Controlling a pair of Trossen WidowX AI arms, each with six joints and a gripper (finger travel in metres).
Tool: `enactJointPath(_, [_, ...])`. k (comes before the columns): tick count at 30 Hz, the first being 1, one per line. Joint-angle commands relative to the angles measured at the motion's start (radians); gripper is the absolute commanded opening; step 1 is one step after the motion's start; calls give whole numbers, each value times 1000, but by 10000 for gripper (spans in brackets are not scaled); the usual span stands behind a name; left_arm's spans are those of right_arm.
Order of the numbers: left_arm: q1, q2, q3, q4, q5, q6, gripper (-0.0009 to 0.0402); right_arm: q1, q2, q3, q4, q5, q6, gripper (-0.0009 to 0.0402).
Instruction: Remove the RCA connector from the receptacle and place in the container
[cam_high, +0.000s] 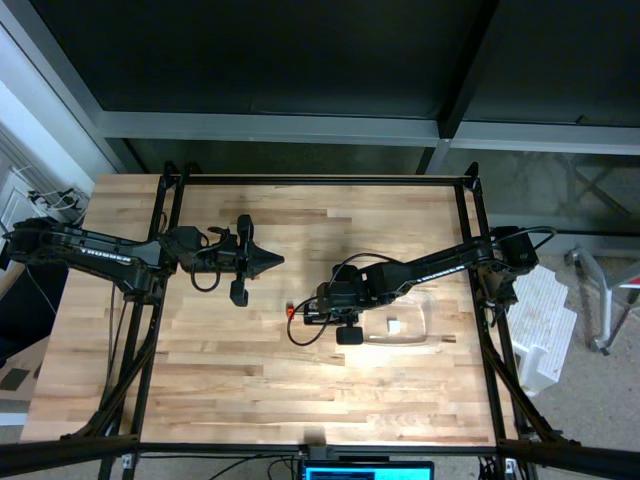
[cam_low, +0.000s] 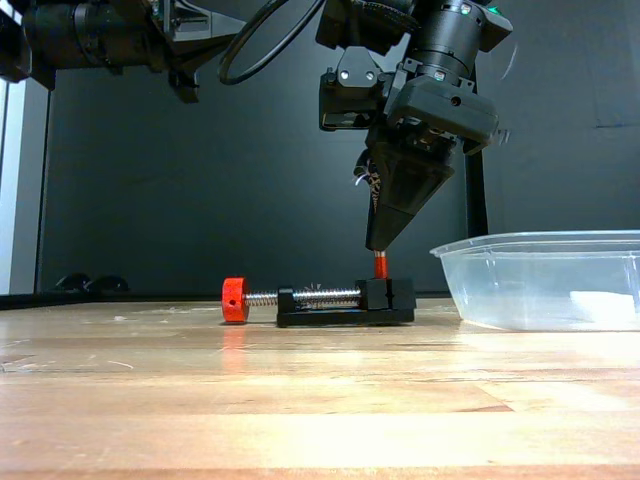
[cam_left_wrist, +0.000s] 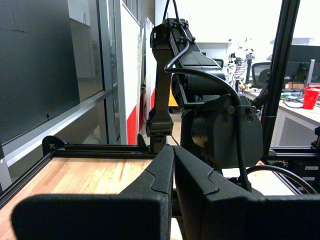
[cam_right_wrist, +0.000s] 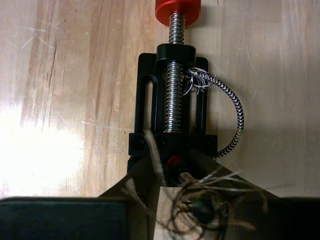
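Right end effector: it points straight down over the black blocky receptacle, and its two fingers are pressed together on the top end of the plug.
RCA connector: a tiny thin plug, reddish with some grey metal. It stands upright in the end of the receptacle that is nearer to the tray, directly under the right end effector and between its fingertips. Only its short reddish stem shows between the fingertips and the block.
Receptacle: it lies flat on the light wooden counter, with a silver screw along it and an orange-red knob at the far end from the tray. A black-and-white braided wire loop curves beside it.
Container: a shallow clear plastic tray on the counter, just beside the receptacle. A small white piece lies inside it.
Left end effector: it hangs above the counter on the left side, well apart from the receptacle. Its fingers are pressed together and hold nothing.
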Motion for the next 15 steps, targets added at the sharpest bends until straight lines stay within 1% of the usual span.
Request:
enactJointPath(1, [0,0,0,0,0,0,0,0,-2,0,0,0,0,44])
enactJointPath(7, [0,0,0,0,0,0,0,0,-2,0,0,0,1,0])
enactJointPath(11, [0,0,0,0,0,0,0,0,-5,0,0,0,2,5])
enactJointPath(15, [0,0,0,0,0,0,0,0,-14,0,1,0,1,1])
